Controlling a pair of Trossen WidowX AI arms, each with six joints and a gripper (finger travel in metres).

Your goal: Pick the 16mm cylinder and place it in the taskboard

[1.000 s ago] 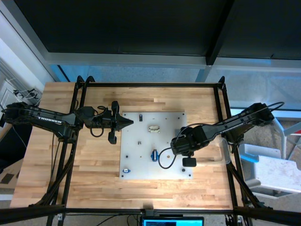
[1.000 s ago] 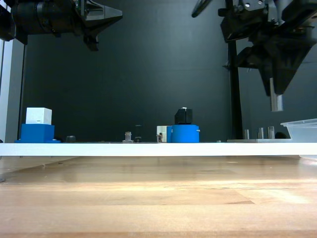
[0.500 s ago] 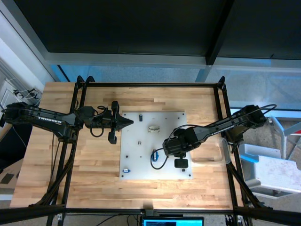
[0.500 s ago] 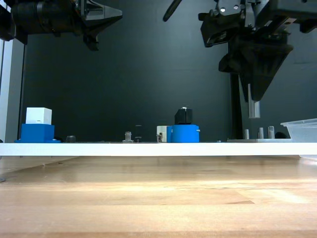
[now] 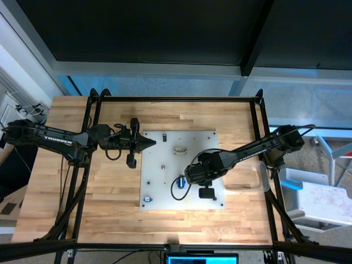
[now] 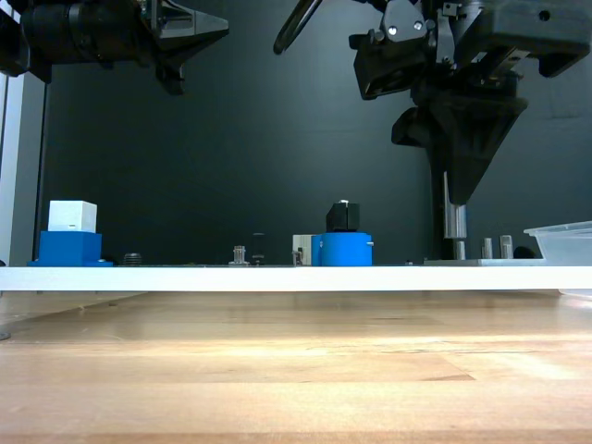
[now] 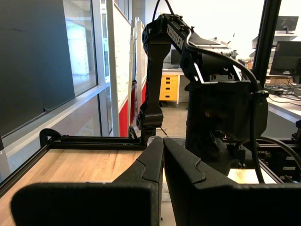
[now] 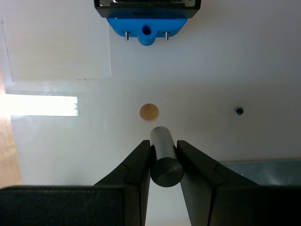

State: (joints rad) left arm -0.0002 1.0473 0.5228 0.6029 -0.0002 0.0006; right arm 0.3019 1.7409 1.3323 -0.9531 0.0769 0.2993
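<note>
1. The table (image 5: pixel 71 209) carried the taskboard (image 5: pixel 159 192) flat at its middle.
2. The left pincer (image 7: pixel 163 141) hung closed and empty, high above the taskboard's far-left corner.
3. The right pincer (image 6: pixel 452 192) hovered over the taskboard, clamped on the cylinder (image 8: pixel 164 162), which stood upright just short of the hole (image 8: pixel 149 111).
4. Risk: if lowered off-centre, the cylinder could catch the hole's edge, tilt and slip from the grip.

Wood-plank table (image 5: pixel 110 209), black frame (image 5: pixel 176 99) around it. Beyond table: dark panel (image 5: pixel 148 27), grey floor (image 5: pixel 165 85). Off table's right side: glass partitions (image 7: pixel 80 52), yellow drawer cabinet (image 7: pixel 169 88), bright daylight.
</note>
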